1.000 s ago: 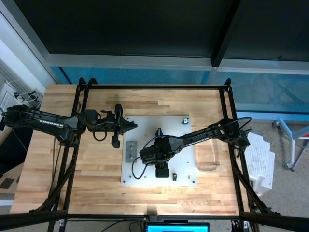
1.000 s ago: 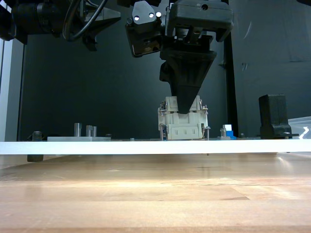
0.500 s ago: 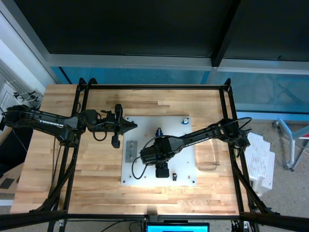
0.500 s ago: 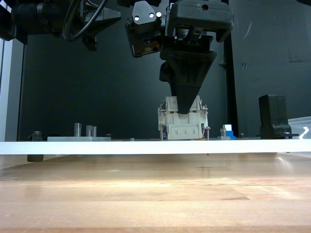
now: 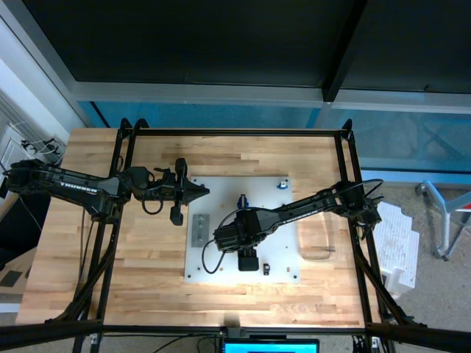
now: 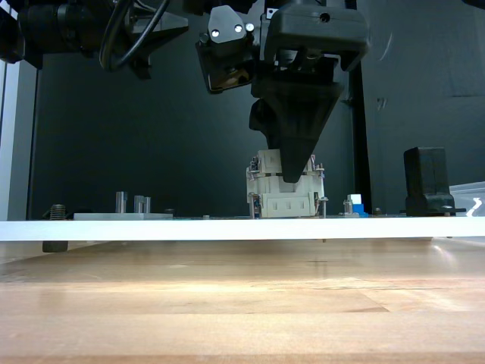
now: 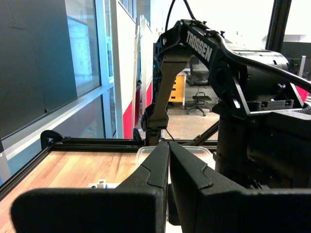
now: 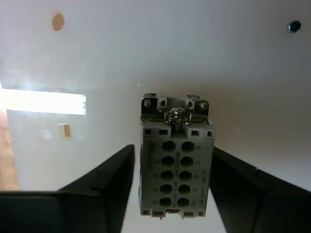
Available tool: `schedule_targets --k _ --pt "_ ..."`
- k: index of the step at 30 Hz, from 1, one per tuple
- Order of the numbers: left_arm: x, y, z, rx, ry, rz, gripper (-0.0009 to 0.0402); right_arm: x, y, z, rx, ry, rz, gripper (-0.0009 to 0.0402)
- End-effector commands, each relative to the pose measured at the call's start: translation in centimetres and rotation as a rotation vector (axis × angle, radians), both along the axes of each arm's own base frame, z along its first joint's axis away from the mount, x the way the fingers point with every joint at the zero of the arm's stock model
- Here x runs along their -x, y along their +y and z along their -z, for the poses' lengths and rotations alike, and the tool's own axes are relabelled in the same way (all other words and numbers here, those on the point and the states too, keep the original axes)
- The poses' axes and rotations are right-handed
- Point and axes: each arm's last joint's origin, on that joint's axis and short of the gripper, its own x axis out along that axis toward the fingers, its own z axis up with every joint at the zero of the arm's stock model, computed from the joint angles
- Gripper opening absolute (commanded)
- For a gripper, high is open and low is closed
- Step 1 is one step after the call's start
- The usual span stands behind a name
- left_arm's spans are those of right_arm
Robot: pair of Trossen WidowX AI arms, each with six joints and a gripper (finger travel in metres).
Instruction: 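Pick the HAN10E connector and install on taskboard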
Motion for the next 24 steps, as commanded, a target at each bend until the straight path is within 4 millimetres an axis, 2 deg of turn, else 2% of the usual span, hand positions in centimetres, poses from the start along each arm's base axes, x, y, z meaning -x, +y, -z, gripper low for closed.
schedule_targets --k 1,7,13,19,24 --pt "0.0 0.0 0.0 0.0 0.0 0.0 0.0001 0.1 0.0 -1.0 -0.009 -0.027 0.005 0.0248" --pt "0.0 0.0 0.0 0.0 0.0 0.0 0.0001 0.4 -0.1 -1.8 -0.005 -0.044 0.007 0.0312" --pt "0.0 0.0 0.0 0.0 0.0 0.0 0.0001 1.2 -0.3 -3.3 -0.009 -0.058 0.007 0.0355" --pt "0.0 0.0 0.0 0.0 0.0 0.0 0.0001 2.3 -0.6 -5.4 -0.016 -0.083 0.009 0.0366" --pt "0.0 0.0 0.0 0.0 0.0 0.0 0.0001 2.7 -0.7 -6.2 -0.018 -0.09 0.008 0.0361"
